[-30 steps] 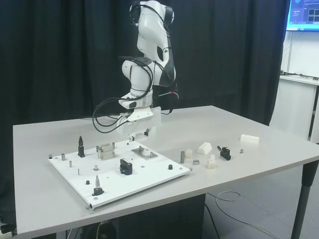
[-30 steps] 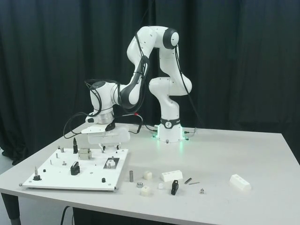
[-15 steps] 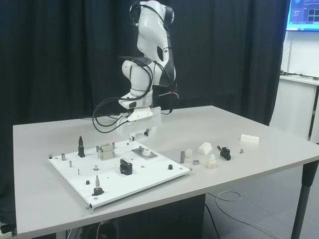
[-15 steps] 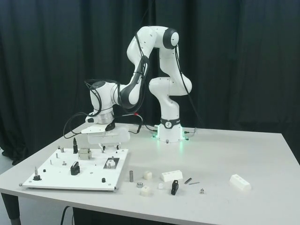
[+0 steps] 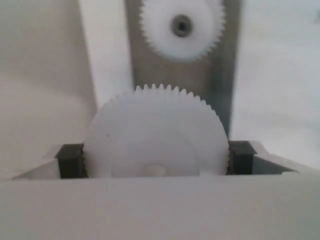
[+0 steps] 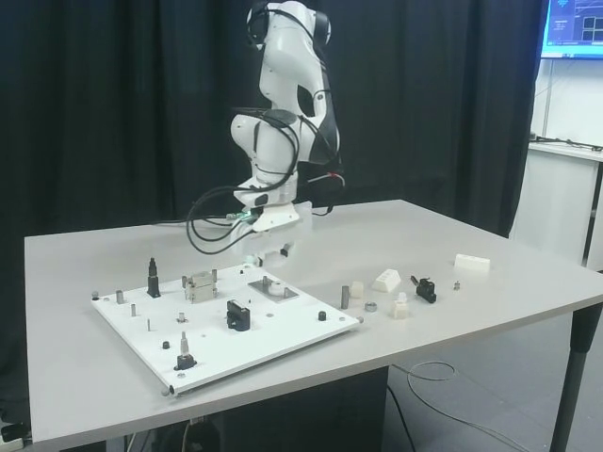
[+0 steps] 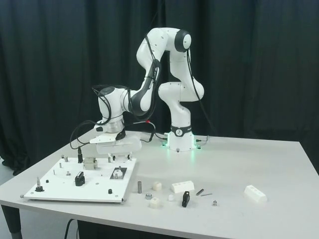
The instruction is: Place large gear.
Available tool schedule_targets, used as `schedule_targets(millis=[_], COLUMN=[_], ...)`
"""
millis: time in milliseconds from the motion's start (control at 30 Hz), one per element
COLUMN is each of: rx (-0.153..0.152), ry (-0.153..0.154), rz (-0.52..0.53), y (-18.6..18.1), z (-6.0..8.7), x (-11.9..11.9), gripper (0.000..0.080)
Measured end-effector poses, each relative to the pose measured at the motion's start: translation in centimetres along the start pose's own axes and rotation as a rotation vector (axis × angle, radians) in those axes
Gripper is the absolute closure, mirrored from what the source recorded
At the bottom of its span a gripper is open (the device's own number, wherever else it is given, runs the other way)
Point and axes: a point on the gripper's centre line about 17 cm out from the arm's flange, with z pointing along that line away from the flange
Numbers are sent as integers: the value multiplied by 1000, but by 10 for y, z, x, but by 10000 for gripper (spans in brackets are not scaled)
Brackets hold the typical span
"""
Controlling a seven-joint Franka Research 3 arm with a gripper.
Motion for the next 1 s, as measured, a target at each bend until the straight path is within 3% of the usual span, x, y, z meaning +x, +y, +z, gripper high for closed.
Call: schedule_targets(millis=[567, 1000], rx=[-2, -19], ry=[-50, -45], rz=[-18, -34], y=[-72, -112], z=[20, 40], x=[17, 26], gripper=[206, 206])
